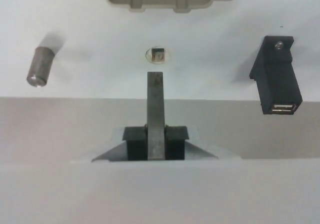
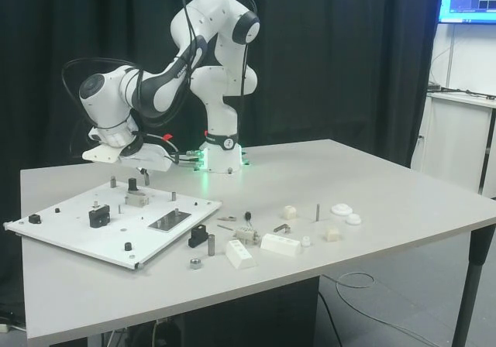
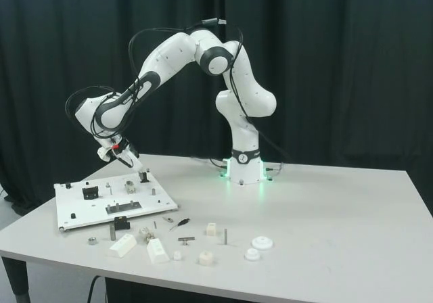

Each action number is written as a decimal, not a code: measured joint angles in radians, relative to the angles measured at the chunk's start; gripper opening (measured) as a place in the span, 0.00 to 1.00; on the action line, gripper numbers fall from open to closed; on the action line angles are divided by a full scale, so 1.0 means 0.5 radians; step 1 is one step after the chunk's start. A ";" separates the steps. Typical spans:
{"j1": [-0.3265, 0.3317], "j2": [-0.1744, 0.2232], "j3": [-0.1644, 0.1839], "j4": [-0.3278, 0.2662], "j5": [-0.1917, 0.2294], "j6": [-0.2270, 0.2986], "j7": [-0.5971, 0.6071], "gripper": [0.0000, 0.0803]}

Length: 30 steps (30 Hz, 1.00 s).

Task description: Place square peg 3.

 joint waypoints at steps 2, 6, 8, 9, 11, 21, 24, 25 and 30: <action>0.000 0.000 0.000 0.001 -0.001 0.000 -0.001 0.09; 0.000 0.000 0.001 0.002 -0.002 -0.002 -0.003 0.09; 0.000 0.000 0.001 0.003 -0.002 -0.004 -0.003 0.09; 0.000 0.000 0.002 0.003 -0.002 -0.004 -0.003 0.09; 0.000 0.000 0.002 0.004 -0.002 -0.004 -0.003 0.09; 0.003 0.000 0.001 0.010 -0.016 0.028 0.160 0.09; 0.006 0.000 0.001 0.010 -0.022 0.025 0.160 0.09; 0.007 0.000 0.001 0.010 -0.023 0.022 0.160 0.09; 0.013 -0.001 0.001 0.010 -0.027 0.011 0.160 0.09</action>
